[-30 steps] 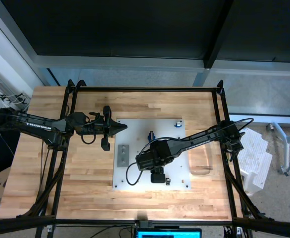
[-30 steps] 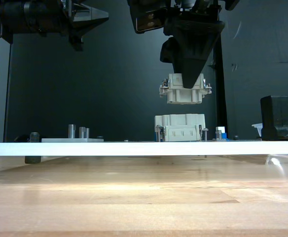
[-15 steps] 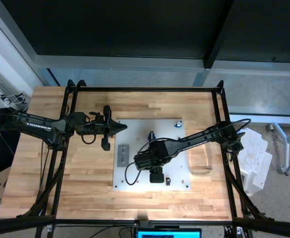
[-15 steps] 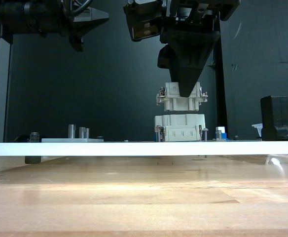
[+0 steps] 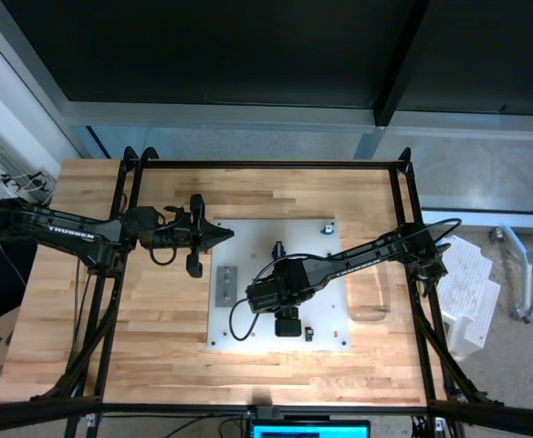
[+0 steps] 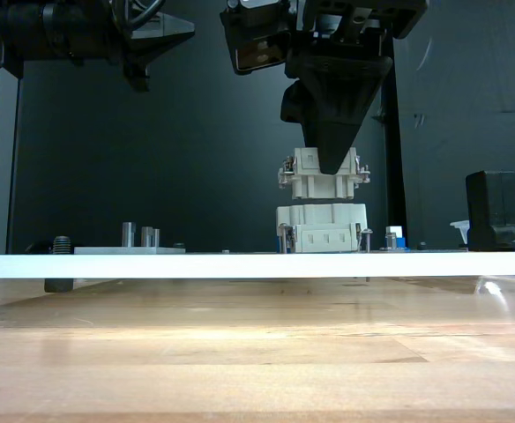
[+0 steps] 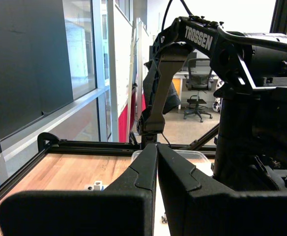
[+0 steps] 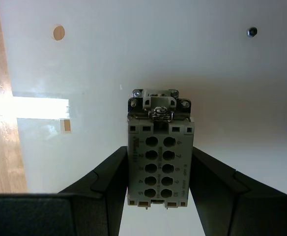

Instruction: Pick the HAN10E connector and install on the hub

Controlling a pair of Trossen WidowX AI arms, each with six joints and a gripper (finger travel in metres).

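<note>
Beige on beige: the connector point(image 6: 321, 176) sits right on top of the hub point(image 6: 321, 227) at the middle of the low view, touching it but, by my guess, not pressed home. The right gripper point(image 8: 159, 179) clamps it by its long sides from above. It looks a shade crooked to me; if so, a downward push could jam it on the hub's rim or make it slide up between the fingers. Letting go now would leave it perched loose. At the upper left of the low view the left gripper point(image 7: 157, 160) hangs above the table, jaws pressed together on nothing.
</note>
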